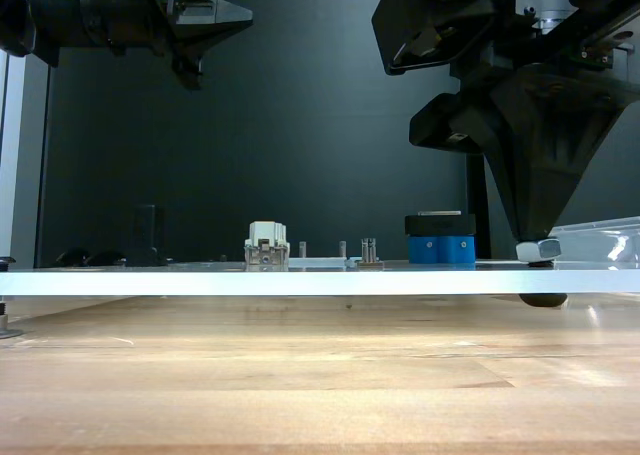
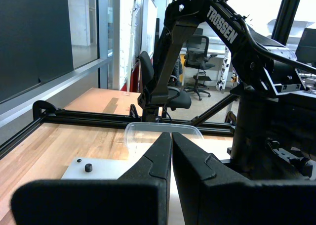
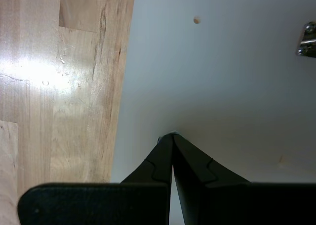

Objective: Pick the M12 nut and place it on its threads and fasten

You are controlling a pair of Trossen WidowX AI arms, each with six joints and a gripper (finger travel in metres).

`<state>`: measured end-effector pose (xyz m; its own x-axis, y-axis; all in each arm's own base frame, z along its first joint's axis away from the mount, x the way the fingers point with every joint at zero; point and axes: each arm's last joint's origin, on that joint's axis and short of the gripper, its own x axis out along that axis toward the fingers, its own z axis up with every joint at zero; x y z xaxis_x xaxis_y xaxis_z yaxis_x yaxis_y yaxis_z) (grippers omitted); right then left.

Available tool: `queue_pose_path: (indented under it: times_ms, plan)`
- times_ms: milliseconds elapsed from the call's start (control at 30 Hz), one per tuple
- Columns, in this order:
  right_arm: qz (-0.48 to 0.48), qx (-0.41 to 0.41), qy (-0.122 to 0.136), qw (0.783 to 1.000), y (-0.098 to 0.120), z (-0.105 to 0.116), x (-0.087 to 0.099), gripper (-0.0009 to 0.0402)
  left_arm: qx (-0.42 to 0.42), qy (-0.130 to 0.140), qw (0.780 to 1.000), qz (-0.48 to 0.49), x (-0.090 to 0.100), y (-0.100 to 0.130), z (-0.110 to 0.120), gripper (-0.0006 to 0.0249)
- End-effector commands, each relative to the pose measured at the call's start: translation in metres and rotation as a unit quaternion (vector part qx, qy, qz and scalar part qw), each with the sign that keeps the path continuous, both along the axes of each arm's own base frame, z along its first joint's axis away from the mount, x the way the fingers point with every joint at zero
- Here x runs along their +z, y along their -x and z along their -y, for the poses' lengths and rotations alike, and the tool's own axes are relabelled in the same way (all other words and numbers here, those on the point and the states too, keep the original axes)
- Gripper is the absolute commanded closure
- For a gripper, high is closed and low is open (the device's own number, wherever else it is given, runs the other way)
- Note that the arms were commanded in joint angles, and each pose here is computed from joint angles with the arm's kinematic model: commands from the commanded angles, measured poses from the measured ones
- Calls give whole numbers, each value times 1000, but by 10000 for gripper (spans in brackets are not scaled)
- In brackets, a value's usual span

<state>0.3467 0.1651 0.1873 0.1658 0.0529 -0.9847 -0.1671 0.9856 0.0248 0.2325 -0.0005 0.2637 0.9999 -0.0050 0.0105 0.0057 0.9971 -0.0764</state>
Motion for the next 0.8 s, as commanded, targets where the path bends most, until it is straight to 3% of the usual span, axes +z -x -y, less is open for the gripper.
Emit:
queue_pose_path:
  times_ms: [33, 800]
  plan:
    - [-3, 0, 2, 1000, 1, 0, -2, 394, 0, 0, 1000, 0, 0, 0, 0, 243]
    - [-1, -1, 1, 1000, 2, 0, 4, 394, 0, 0, 1000, 0, 0, 0, 0, 243]
